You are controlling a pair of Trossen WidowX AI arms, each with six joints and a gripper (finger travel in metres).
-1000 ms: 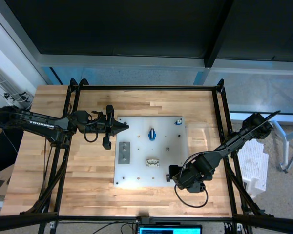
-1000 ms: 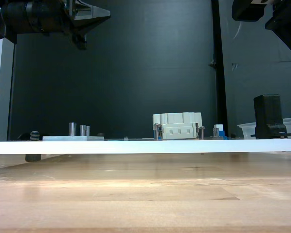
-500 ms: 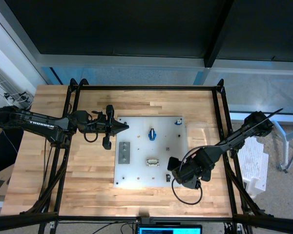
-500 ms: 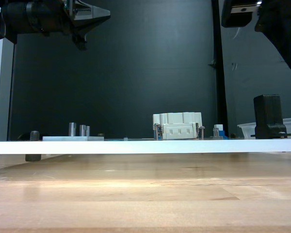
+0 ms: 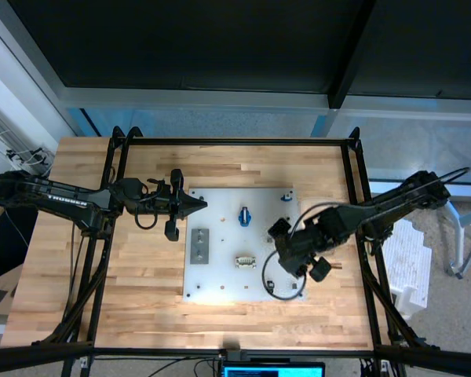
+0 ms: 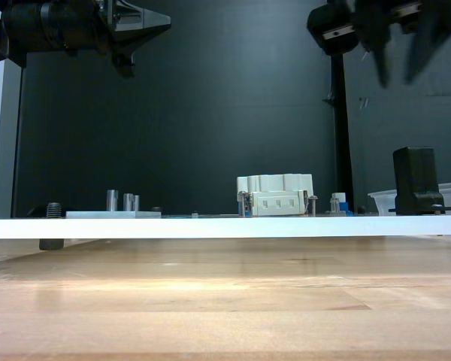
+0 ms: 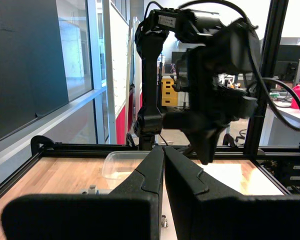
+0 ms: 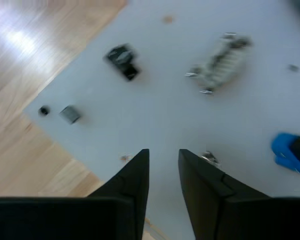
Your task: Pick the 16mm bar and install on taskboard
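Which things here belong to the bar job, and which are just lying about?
Job: flat white square taskboard; tiny grey metal bar by its corner, likely; open right gripper above it.
Idle: blue knob; beige connector; clear plastic tray; shut left gripper above board's left edge.

Pale wood with a soft sheen is seen in the bench [image 5: 141, 314]; the taskboard [image 5: 220, 283] is smooth matt white. Both the left claw [image 7: 163, 147] and right claw [image 8: 164, 152], above it, are finished matt black.
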